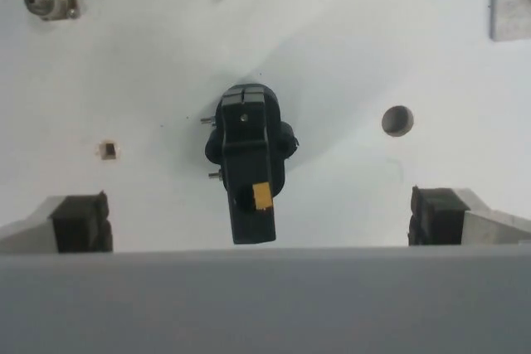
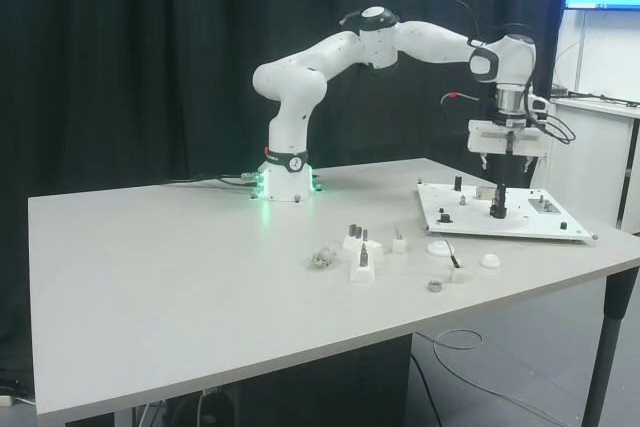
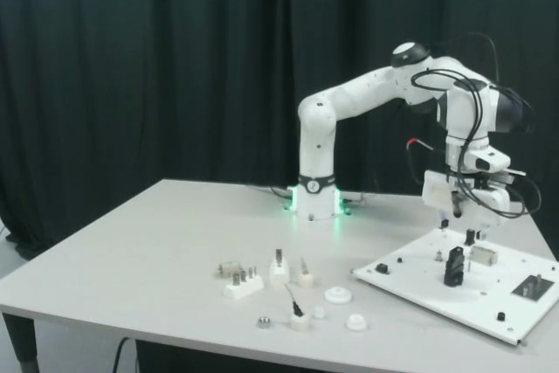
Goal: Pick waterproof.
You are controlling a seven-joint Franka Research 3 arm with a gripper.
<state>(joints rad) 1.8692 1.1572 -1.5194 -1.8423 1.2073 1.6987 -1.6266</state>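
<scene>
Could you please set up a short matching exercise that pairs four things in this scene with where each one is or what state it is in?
Things:
1. black connector
2. gripper
3. white board
4. arm's base

Places or states:
A. lit green at its foot
B. standing upright on the board
C. open, hovering above the connector
D. lying flat at the table's edge

Pairs: 1-B, 2-C, 3-D, 4-A
</scene>
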